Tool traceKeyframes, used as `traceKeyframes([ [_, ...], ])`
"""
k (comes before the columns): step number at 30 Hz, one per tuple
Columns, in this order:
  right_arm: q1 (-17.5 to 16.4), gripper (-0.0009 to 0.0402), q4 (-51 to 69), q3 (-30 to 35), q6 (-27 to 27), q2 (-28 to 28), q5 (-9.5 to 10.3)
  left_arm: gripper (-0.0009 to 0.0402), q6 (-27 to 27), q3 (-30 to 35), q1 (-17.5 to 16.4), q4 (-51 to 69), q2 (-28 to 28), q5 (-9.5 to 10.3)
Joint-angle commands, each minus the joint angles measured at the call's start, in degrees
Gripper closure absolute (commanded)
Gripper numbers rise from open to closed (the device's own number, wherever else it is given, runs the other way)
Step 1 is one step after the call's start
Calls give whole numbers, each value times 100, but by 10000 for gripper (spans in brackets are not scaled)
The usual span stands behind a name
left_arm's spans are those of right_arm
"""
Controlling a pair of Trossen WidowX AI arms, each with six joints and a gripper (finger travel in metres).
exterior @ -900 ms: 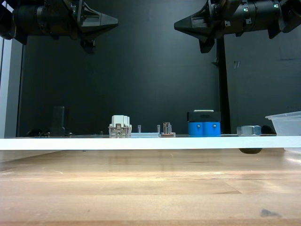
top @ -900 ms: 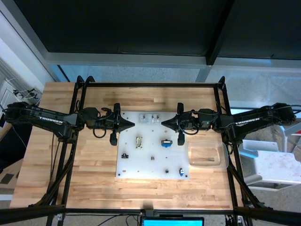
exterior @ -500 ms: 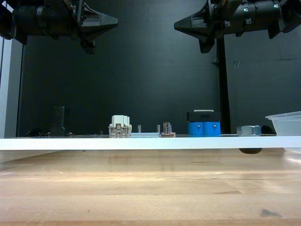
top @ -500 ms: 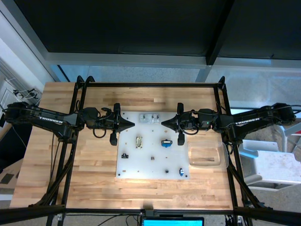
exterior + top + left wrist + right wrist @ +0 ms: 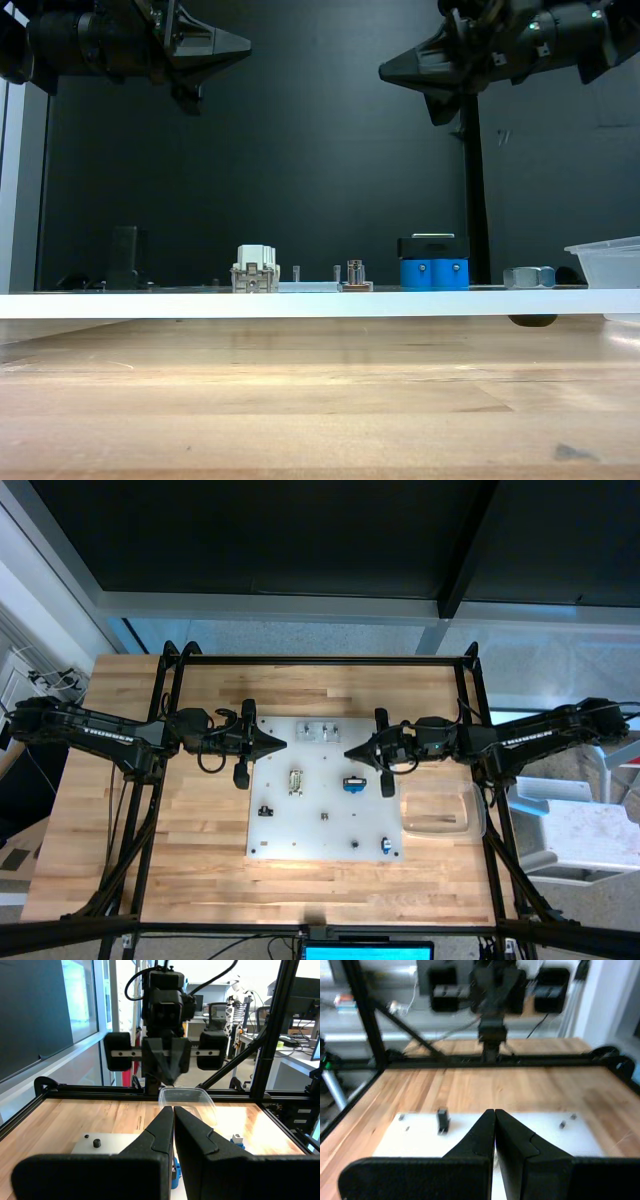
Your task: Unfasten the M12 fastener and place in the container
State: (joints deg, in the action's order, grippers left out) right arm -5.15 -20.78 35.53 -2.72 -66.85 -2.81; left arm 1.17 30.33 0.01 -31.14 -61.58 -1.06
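The silver M12 nut (image 5: 528,277) sits on its stud at the white board's (image 5: 300,825) near right edge, a dark dot (image 5: 354,843) from above. To the board's right lies the clear container (image 5: 440,813), whose wall (image 5: 610,262) shows nothing inside; the left wrist view also catches the container (image 5: 187,1105). My left gripper (image 5: 284,745) hangs high over the board's far left edge, shut and empty (image 5: 173,1110). High over the board's far middle, my right gripper (image 5: 347,753) tilts slightly down, shut on nothing (image 5: 494,1112). Both grippers are well above and behind the nut.
On the board stand a blue connector (image 5: 352,784), a blue-capped piece (image 5: 386,845), a grey-white plug (image 5: 255,272), a silver post (image 5: 355,272) and small fittings. A black frame rail (image 5: 320,661) borders the wooden table (image 5: 180,880).
My right gripper has swung a little toward the near side and dipped its tip downward. The left arm, nut and container have not moved.
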Motion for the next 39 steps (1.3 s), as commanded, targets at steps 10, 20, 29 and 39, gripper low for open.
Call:
traceKeyframes([
  [10,-599,393,3318,1493,348,-57,-63,393,0,0,0,-2,-2,0],
  [20,-890,393,5707,2820,-197,-765,-343,393,0,0,-2,-2,-2,0],
  [29,-1073,393,7117,4153,-1224,-1829,-358,393,0,0,-2,-4,-2,0],
  [39,-1279,393,8354,5276,-2358,-2793,-356,393,0,0,-2,-2,-2,0],
])
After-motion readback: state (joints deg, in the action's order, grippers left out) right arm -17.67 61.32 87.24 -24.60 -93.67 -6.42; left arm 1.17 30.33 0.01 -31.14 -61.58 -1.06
